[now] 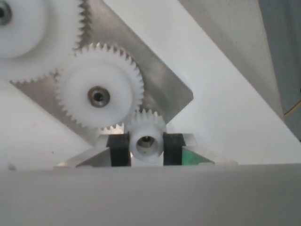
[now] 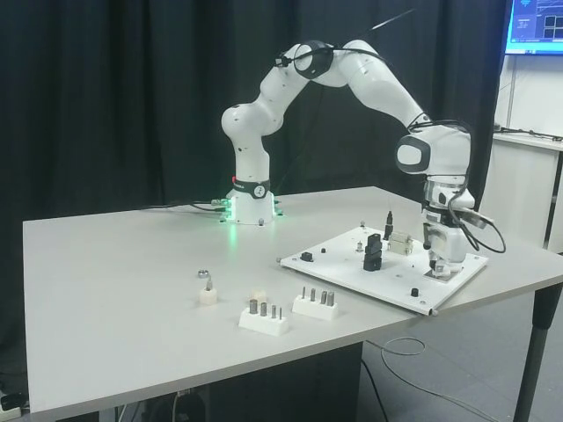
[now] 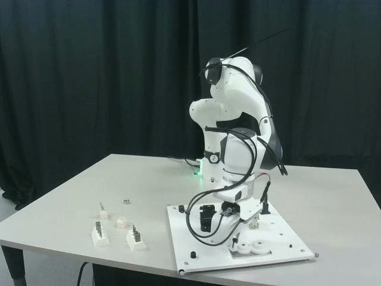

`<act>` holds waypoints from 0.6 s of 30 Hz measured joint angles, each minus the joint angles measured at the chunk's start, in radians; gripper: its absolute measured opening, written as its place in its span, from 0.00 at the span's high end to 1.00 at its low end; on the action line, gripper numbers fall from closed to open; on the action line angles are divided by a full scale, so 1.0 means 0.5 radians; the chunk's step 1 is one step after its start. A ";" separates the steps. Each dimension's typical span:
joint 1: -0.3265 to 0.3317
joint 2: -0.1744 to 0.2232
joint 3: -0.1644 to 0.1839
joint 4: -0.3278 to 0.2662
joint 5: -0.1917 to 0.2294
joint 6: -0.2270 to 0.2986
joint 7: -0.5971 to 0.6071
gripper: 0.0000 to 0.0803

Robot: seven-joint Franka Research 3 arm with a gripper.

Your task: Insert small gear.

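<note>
The white arm (image 2: 352, 70) arches over and reaches steeply down. Its gripper (image 1: 146, 149) points straight downward. The black fingers (image 1: 118, 149) are clamped together.

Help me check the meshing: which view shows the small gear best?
The wrist view: the small gear sits between the gripper pads, teeth beside the middle gear. In the first room view the gripper hides it; in the second it is too small to tell.
</note>
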 joint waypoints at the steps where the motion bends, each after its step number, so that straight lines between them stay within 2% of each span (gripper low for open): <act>1: 0.000 0.002 0.000 0.002 0.000 -0.001 -0.024 0.82; 11: -0.003 0.013 0.000 0.020 0.000 -0.020 -0.168 0.82; 18: -0.006 0.022 0.000 0.042 -0.005 -0.043 -0.419 0.82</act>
